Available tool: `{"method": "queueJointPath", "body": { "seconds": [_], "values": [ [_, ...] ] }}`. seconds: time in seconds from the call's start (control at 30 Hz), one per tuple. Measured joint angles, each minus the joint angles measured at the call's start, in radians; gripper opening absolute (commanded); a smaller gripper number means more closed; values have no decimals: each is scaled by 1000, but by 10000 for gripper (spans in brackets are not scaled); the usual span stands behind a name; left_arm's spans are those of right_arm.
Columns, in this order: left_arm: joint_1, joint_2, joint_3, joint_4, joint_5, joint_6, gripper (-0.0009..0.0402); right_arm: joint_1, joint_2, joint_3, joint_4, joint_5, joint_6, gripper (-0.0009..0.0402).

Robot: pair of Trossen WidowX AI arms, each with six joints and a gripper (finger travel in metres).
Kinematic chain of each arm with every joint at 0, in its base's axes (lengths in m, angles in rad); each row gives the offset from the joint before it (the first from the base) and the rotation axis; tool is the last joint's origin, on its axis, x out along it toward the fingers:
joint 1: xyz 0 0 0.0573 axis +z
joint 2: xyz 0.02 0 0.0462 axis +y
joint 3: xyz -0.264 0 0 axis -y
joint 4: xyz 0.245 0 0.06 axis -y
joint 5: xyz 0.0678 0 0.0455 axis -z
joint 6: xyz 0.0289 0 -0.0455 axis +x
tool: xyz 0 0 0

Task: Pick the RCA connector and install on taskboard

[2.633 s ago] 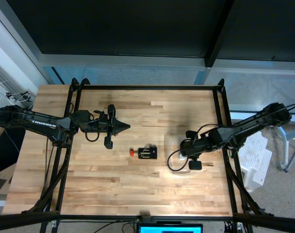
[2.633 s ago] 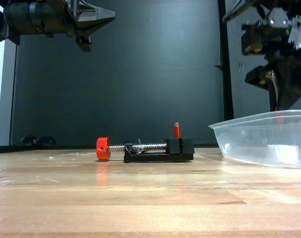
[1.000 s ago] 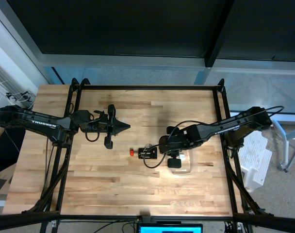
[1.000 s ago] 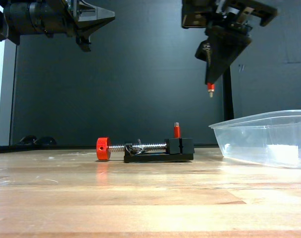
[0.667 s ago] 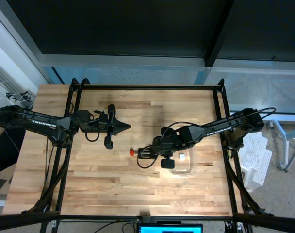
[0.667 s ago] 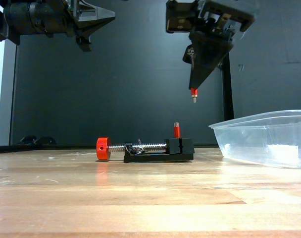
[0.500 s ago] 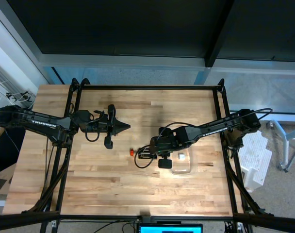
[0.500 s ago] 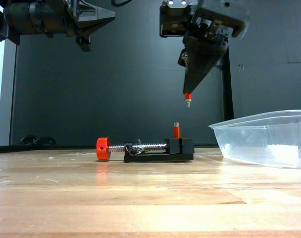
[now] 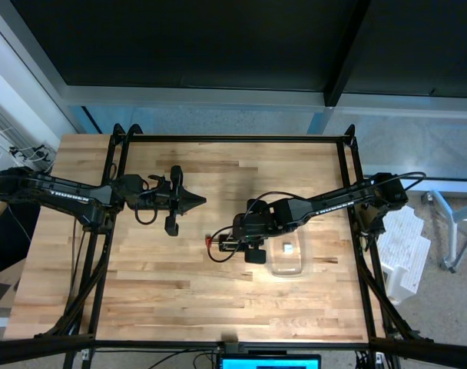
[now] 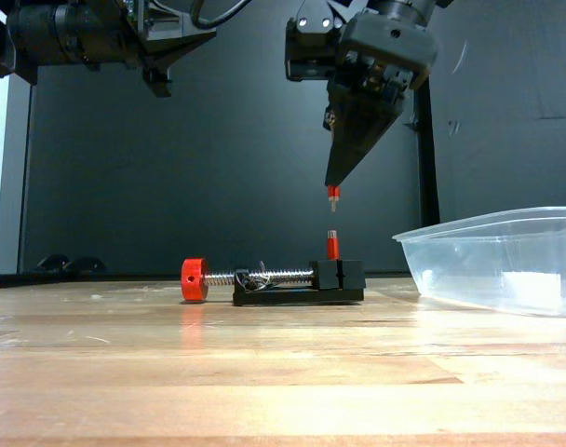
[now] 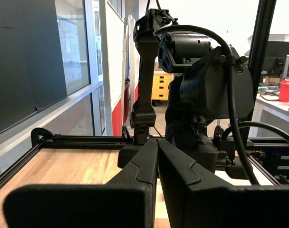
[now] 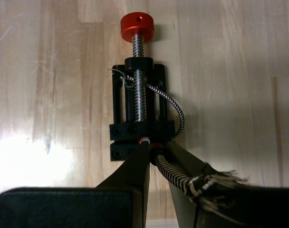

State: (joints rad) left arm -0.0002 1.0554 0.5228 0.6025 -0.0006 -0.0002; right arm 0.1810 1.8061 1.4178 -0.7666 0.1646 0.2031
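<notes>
**A:** What's the biggest thing there?

**B:** The wooden counter (image 9: pixel 180 292), ringed by a black frame. The left arm (image 9: pixel 57 192) reaches in from the left edge. The right arm (image 9: pixel 341 198) comes from the right edge and stretches to the middle.

**A:** And on the counter?

**B:** A clear plastic tray (image 10: pixel 478 256) sits right of centre. Near it on the left is the taskboard (image 10: pixel 297 285), a black block lying flat. Its red knob (image 10: pixel 195 279) points left on a threaded silver screw (image 10: pixel 281 276), and a red post (image 10: pixel 331 246) stands upright on its right end.

**A:** The claws?

**B:** The left claw (image 10: pixel 208 35) hangs high over the left half of the counter, well apart from the taskboard. Its fingers are pressed together on nothing. The right claw (image 10: pixel 333 183) points straight down over the taskboard's right end, narrowed to a pinch on the RCA connector (image 10: pixel 333 196).

**A:** Anything in the tray?

**B:** A small white cube (image 9: pixel 288 247) on its floor.

**A:** Where exactly is the connector?

**B:** It is in the air and upright, with a red collar and silver pin showing below the fingertips. It hangs directly above the red post with a small gap between them, not touching. The right wrist view also shows a braided cable (image 12: pixel 170 111) arcing across the taskboard toward the fingers.
</notes>
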Motion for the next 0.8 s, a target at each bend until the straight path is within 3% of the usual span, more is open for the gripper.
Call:
{"method": "queueJointPath", "body": {
  "seconds": [0.8],
  "values": [
    [0,0,0,0,0,0,0,0,4,-36,49,-27,38,0]
  ]
}}
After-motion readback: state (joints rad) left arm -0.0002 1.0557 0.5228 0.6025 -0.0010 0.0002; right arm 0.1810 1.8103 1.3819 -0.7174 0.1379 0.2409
